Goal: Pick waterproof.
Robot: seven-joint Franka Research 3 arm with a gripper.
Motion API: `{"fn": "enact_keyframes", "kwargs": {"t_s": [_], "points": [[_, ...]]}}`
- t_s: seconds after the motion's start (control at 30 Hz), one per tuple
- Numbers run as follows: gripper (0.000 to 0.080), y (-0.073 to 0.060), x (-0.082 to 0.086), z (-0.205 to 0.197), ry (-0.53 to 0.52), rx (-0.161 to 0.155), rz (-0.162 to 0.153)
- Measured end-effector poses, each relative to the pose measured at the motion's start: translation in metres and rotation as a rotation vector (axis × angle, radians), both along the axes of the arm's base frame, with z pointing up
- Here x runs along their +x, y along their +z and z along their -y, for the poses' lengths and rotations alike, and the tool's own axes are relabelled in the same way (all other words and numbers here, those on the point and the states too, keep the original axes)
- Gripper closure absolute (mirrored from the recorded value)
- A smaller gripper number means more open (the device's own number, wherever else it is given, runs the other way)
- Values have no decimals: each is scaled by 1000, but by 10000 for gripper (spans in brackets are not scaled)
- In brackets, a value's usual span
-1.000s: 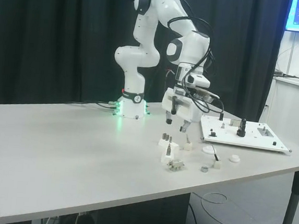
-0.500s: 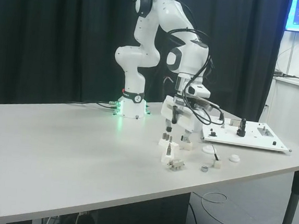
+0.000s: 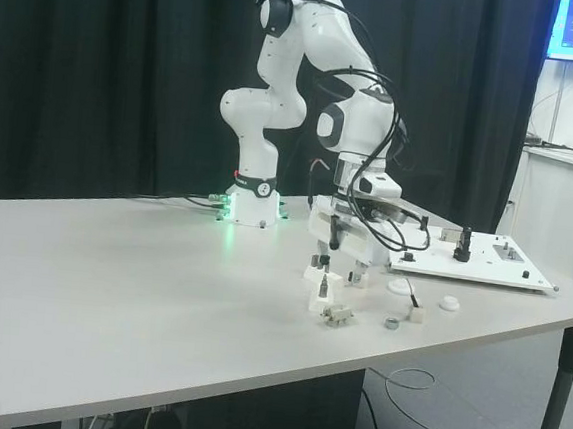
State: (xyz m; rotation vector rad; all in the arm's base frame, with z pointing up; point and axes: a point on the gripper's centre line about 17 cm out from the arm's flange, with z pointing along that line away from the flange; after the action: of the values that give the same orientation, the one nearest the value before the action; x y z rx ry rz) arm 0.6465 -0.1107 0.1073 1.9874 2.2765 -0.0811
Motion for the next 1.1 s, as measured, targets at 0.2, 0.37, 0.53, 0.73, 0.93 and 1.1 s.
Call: {"fn": "enact_keyframes", "kwargs": {"t_s": [0.2, 0.37, 0.53, 0.73, 0.93, 1.1], "points": [[3, -8, 2, -1, 41, -2, 1], [3, -14, 1, -2, 46, 3, -7], [3, -20, 0, -5, 50, 10, -14], [3, -27, 1, -7, 57, 20, -20], [3, -35, 3, -7, 65, 23, -28], [3, -43, 3, -7, 67, 26, -36]]}}
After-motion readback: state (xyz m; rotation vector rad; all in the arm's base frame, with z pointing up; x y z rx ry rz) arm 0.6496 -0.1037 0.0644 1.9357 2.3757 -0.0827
